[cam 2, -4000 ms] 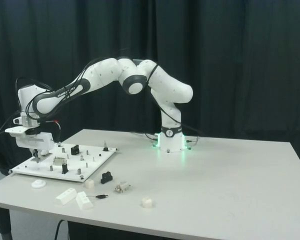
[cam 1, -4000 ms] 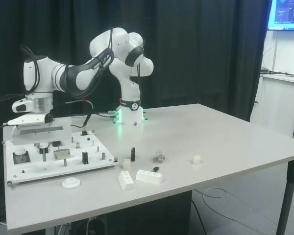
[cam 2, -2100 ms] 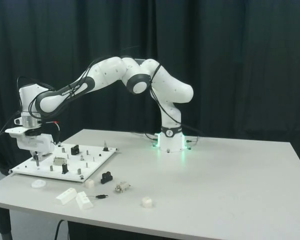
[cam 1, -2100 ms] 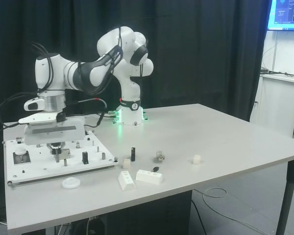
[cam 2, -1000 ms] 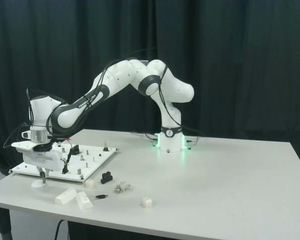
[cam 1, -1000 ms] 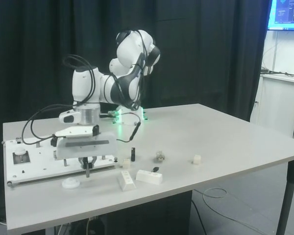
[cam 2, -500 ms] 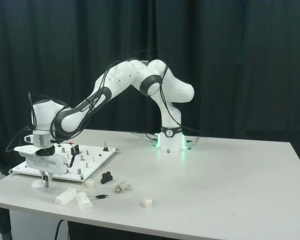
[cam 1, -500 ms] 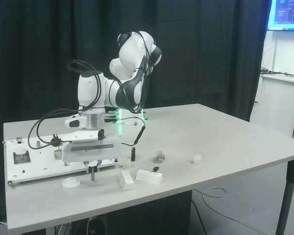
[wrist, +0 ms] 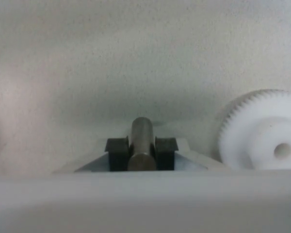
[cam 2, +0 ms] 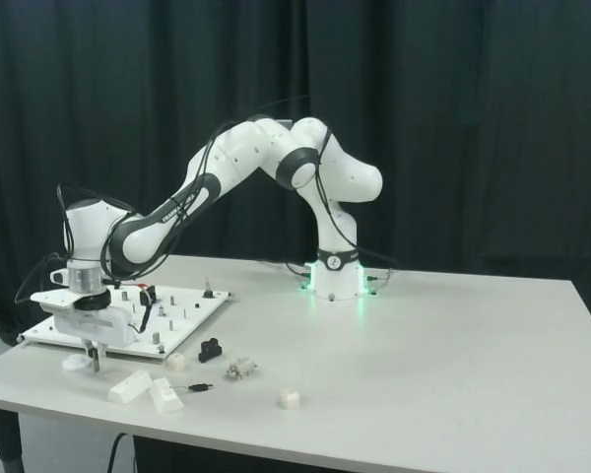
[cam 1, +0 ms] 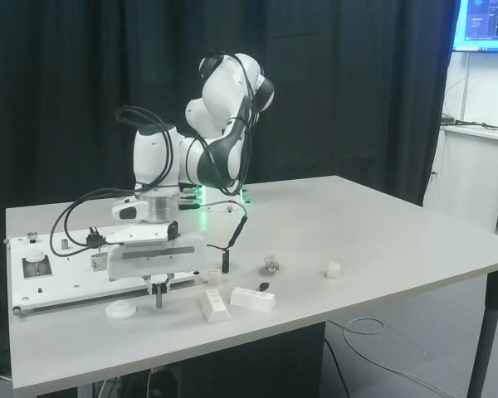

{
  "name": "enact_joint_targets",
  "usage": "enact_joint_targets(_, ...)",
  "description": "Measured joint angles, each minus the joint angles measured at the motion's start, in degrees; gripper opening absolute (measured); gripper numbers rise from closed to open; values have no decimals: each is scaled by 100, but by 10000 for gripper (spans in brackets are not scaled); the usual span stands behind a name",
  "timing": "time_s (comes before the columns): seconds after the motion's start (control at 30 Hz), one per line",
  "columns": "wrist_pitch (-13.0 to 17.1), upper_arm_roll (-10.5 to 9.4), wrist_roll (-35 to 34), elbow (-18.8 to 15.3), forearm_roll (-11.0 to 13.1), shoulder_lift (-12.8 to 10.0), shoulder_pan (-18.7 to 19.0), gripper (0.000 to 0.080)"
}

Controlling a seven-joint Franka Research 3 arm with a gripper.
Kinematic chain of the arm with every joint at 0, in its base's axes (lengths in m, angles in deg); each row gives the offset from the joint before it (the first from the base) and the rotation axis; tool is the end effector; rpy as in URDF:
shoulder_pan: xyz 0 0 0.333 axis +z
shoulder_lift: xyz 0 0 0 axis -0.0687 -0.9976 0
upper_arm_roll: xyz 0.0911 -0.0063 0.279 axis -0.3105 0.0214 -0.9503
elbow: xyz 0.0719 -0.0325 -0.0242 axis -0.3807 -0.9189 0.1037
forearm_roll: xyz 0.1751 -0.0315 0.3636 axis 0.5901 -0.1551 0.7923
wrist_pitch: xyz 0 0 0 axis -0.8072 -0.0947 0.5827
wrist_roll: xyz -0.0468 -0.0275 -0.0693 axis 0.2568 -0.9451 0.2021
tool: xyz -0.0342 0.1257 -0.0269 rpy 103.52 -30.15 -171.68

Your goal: Place round peg 3.

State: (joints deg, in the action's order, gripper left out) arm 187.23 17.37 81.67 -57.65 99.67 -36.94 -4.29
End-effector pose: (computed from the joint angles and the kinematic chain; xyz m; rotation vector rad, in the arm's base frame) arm 0.5992 -0.4253 0.1711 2.7834 -1.4499 0.0963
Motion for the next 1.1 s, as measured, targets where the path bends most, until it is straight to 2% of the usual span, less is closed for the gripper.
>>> enact_joint_targets(0.67,16,-42,-132,-14,-154,0,0,110)
enact_joint_targets(0.7,16,-42,-138,-15,-157,0,0,262)
enact_joint_targets(0.87,20,-42,-203,-16,-208,0,-1,262)
enact_joint_targets(0.9,23,-42,-222,-15,-224,0,-1,632)
enact_joint_targets(1.1,50,-38,-339,-9,-352,13,-7,632)
